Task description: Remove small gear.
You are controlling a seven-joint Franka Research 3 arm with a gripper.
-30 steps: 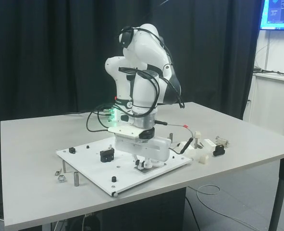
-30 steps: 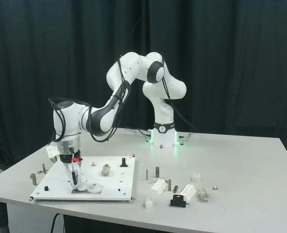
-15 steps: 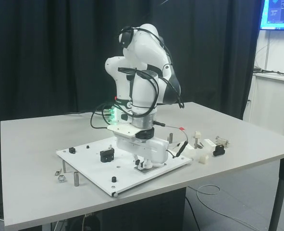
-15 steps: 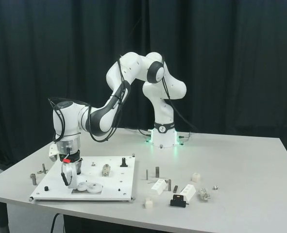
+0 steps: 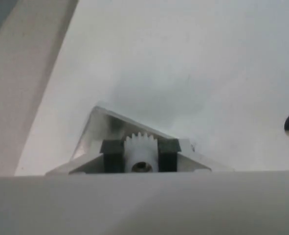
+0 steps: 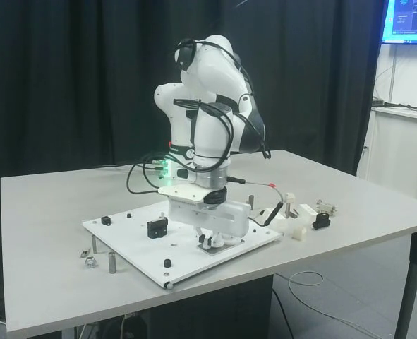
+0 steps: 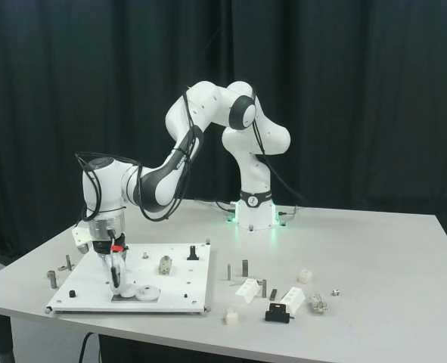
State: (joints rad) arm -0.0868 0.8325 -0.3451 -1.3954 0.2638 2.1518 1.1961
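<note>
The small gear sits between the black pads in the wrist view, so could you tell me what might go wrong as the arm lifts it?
The pads touch only the toothed rim of the small gear, so it could slip or tilt on the way up. A larger white gear lies right beside it on the white board; meshed teeth might drag it along.

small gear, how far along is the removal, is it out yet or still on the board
Done: the jaws are down at the white board and closed on the small white toothed gear, whose teeth show between the black pads in the wrist view. In hand: the grip itself; the gripper sits low beside the larger white gear. Left: lifting the gear clear and carrying it off the board; whether it has left its seat cannot be told.
</note>
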